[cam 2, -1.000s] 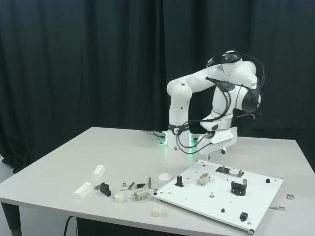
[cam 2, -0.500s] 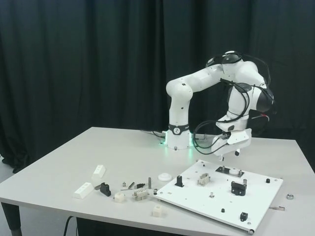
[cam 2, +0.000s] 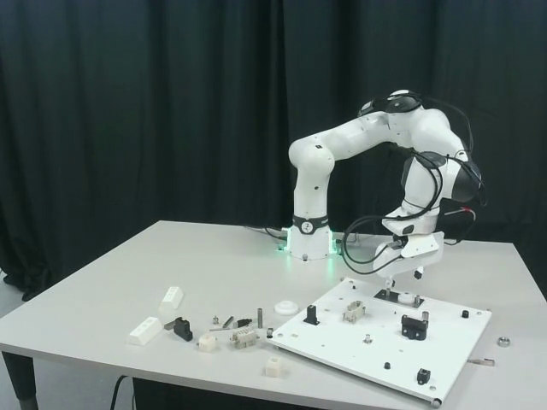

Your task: Remove medium gear.

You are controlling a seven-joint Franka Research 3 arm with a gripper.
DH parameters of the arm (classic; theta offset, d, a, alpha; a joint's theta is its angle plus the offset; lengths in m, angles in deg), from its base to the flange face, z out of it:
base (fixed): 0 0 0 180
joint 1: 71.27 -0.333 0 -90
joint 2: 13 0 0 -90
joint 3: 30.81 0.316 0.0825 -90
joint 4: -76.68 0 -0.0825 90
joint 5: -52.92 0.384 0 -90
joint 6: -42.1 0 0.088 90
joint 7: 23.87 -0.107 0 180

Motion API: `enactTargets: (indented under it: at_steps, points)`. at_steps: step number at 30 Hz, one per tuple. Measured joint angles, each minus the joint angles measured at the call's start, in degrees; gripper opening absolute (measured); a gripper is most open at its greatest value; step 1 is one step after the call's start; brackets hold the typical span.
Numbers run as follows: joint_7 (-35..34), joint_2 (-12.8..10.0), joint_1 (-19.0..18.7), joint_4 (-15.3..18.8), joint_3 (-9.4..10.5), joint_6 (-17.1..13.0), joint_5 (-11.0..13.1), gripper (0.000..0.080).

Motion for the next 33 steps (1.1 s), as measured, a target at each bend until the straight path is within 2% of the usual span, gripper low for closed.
enactTargets:
  at_steps: [33]
  points:
    - [-0.32, 0.0, 1.48, 0.0, 3.83, -3.41, 2.33, 0.08]
